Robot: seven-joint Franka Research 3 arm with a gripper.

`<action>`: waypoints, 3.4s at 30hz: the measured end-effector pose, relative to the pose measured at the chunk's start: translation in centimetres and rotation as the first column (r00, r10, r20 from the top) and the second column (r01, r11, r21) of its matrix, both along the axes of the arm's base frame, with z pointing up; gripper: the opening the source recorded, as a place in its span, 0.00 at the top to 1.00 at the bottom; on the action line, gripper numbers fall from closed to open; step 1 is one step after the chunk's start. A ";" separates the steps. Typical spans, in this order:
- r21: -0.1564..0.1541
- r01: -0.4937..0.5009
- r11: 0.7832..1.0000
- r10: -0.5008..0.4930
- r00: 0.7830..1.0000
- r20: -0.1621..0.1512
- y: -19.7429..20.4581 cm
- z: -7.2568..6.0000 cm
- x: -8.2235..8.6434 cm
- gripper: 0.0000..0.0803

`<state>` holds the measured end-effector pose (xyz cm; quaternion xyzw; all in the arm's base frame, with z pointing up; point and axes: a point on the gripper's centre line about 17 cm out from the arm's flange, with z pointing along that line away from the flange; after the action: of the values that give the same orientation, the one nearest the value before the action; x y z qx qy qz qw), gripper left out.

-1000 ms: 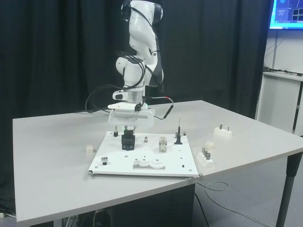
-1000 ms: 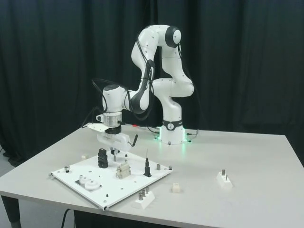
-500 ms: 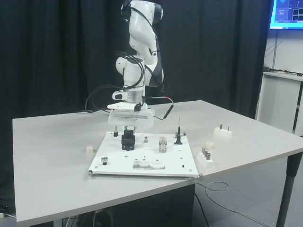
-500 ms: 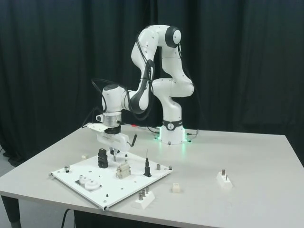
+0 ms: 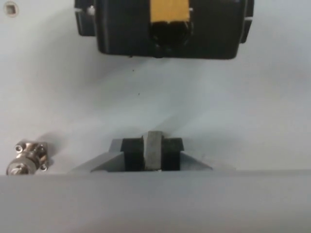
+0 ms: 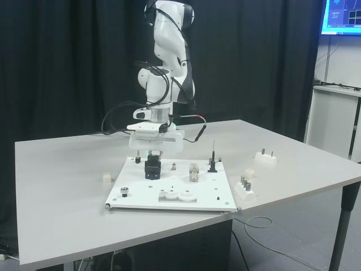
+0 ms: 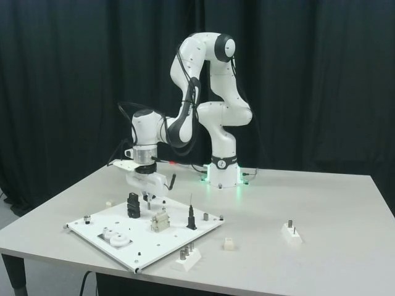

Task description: Insert square peg 2.

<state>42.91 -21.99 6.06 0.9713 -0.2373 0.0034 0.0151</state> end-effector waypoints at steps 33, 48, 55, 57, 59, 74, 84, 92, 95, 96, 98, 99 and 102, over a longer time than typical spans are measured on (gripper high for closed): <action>0.011 0.008 1.000 -0.007 1.000 -0.006 0.3 0.0 -0.1 0.91; 0.011 0.041 0.999 -0.040 0.999 -0.010 -0.2 0.0 -0.5 0.91; 0.009 0.052 0.999 -0.051 0.999 -0.011 -0.7 0.0 -0.8 0.91; 0.009 0.051 0.999 -0.051 0.999 -0.011 -0.7 -0.1 -0.8 0.91; 0.009 0.051 0.999 -0.050 0.999 -0.011 -0.6 -0.1 -0.8 0.91; 0.007 0.040 0.999 -0.040 0.999 -0.015 0.1 -0.3 -0.5 0.91; -0.002 0.039 0.999 -0.039 0.999 -0.026 -0.1 -1.1 -0.8 0.91; -0.006 -0.047 0.999 0.047 0.999 -0.028 -0.1 -1.3 -0.6 0.91; -0.005 -0.063 0.998 0.063 0.998 -0.028 -0.1 -1.2 -0.6 0.91; -0.005 -0.063 0.998 0.063 0.998 -0.029 -0.1 -1.2 -0.6 0.91; -0.004 -0.063 0.998 0.063 0.998 -0.029 0.0 -1.2 -0.6 0.91; -0.004 -0.063 0.998 0.063 0.998 -0.029 0.0 -1.2 -0.6 0.91; -0.001 -0.060 0.998 0.060 0.998 -0.028 0.1 -1.1 -0.6 0.91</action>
<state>42.32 -21.92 4.95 0.9779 -0.2080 -0.0094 0.0192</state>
